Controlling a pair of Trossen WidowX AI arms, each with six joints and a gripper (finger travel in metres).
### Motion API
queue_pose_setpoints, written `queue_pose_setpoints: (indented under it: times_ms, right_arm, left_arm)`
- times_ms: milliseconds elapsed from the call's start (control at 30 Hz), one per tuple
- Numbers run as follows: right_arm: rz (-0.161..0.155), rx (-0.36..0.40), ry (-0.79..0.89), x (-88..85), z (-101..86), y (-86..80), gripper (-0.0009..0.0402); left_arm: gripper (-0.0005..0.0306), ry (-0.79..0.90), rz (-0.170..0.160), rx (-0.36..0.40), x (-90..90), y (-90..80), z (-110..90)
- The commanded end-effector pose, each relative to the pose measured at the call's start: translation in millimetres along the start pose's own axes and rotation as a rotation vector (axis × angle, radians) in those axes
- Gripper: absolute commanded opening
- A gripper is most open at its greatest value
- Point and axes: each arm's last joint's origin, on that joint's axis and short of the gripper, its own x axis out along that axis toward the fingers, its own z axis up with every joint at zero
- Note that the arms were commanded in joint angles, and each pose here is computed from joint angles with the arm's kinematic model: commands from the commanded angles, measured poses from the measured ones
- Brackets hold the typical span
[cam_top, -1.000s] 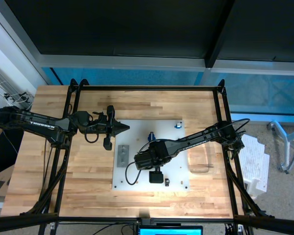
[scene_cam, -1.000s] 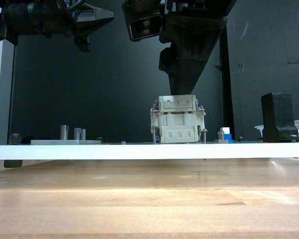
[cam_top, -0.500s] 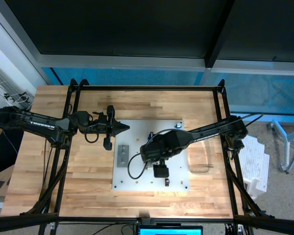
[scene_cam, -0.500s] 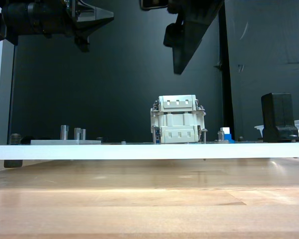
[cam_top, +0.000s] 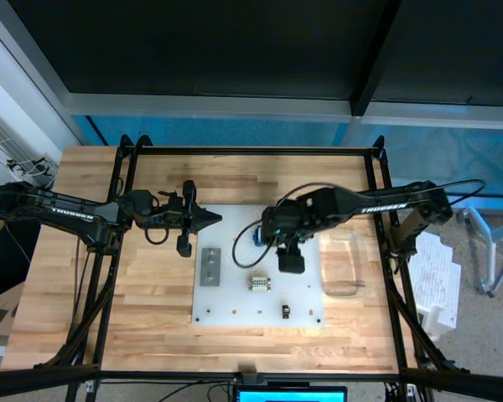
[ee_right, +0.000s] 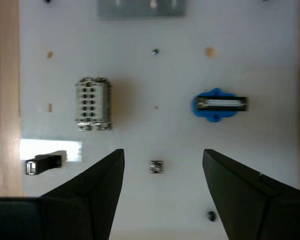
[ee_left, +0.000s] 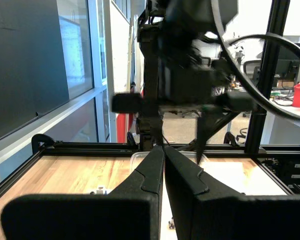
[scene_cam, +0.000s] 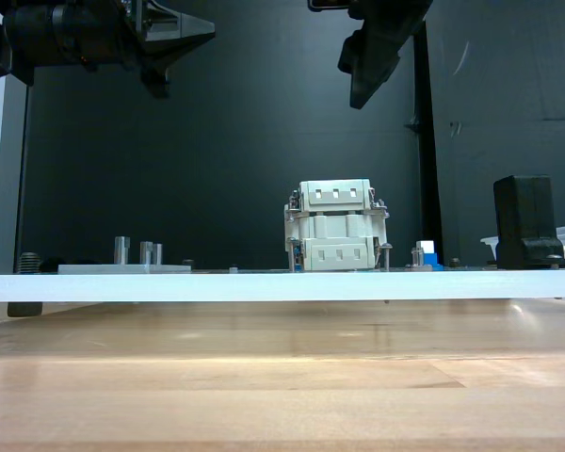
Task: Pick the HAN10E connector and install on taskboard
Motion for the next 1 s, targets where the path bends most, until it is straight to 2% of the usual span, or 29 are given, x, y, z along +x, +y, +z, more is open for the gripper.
queue_pose_setpoints:
  times_ms: [33, 300, 567, 1000]
  right_arm:
    - [-0.010, 0.020, -0.050, -11.0, -3.5, -13.1, 0.0180]
    - [-0.029, 0.016, -0.177, -33.7, -20.0, -32.0, 0.0095]
    - [-0.030, 0.016, -0.376, -43.3, -36.0, -36.9, 0.0002]
    - [-0.018, 0.032, -0.696, -45.2, -54.5, -40.5, 0.0000]
  left_arm:
    - [0.0001, 0.000, 0.000, 0.000, 0.1, 0.1, -0.1]
    - [0.0001, 0.000, 0.000, 0.000, 0.1, 0.0, -0.1]
    - [0.0001, 0.000, 0.000, 0.000, 0.1, 0.0, -0.1]
    - [0.0001, 0.000, 0.000, 0.000, 0.1, 0.0, -0.1]
